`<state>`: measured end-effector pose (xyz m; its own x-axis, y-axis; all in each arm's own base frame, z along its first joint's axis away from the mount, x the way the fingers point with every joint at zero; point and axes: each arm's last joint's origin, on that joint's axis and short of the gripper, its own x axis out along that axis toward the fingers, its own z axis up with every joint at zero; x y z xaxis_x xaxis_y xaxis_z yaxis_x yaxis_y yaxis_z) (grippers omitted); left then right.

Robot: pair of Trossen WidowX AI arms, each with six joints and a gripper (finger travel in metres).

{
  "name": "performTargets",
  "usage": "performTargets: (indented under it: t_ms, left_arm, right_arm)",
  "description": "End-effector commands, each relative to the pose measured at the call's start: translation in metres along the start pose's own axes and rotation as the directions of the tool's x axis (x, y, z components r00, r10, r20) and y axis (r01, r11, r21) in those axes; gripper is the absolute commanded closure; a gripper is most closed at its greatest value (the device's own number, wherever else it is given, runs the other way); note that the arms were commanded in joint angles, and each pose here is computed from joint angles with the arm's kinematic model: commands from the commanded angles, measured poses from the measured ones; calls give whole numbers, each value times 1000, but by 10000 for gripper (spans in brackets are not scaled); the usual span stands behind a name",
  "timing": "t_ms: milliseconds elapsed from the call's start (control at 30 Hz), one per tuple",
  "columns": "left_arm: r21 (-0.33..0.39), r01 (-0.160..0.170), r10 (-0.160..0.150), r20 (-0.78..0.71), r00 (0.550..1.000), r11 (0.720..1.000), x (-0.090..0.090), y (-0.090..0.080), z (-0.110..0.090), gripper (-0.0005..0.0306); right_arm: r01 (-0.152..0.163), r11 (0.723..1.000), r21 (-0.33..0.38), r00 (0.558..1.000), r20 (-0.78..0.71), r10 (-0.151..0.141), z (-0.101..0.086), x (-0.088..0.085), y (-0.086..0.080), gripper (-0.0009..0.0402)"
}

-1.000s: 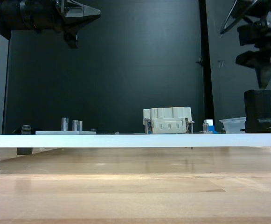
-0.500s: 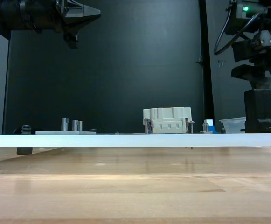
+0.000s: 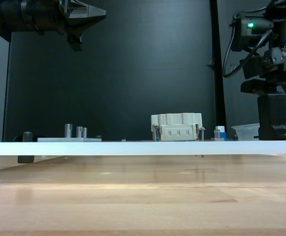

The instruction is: Pick the USB connector and install on taskboard

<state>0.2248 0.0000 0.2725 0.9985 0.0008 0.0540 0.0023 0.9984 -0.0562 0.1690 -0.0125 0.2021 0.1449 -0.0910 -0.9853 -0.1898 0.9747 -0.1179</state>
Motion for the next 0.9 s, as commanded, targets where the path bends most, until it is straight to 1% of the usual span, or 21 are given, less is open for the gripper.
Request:
performTargets:
  t_ms: [33, 133, 267, 333, 367, 433, 500, 600, 667, 900]
  left_arm:
    - [0, 0, 0, 0, 1000, 1000, 0, 0, 0, 300]
    - [0, 0, 0, 0, 1000, 1000, 0, 0, 0, 300]
    - [0, 0, 0, 0, 1000, 1000, 0, 0, 0, 300]
    - [0, 0, 0, 0, 1000, 1000, 0, 0, 0, 300]
    - [0, 0, 0, 0, 1000, 1000, 0, 0, 0, 300]
    - [0, 0, 0, 0, 1000, 1000, 0, 0, 0, 300]
    - [0, 0, 0, 0, 1000, 1000, 0, 0, 0, 300]
    - [0, 0, 0, 0, 1000, 1000, 0, 0, 0, 300]
    - [0, 0, 0, 0, 1000, 1000, 0, 0, 0, 300]
    - [0, 0, 0, 0, 1000, 1000, 0, 0, 0, 300]
  right_arm:
    - [8, 1000, -12, 1000, -9, -8, 1, 6, -1, 239]
    - [-4, 1000, -22, 1000, -29, 3, 3, 10, -2, 246]
    - [-3, 999, -33, 1000, -27, 2, 4, 13, -2, 255]
    - [-8, 999, -39, 999, -32, 7, 4, 14, -2, 259]
    - [-15, 999, -41, 999, -33, 13, 4, 15, -2, 261]
    - [-18, 999, -48, 999, -33, 16, 4, 15, -1, 265]
    - [-35, 998, -51, 999, -28, 33, 5, 15, -1, 269]
    - [-35, 998, -52, 999, -29, 34, 5, 15, -1, 277]
    - [-41, 998, -54, 999, -27, 40, 5, 15, -1, 283]
    - [-41, 998, -54, 999, -27, 40, 5, 15, 0, 312]
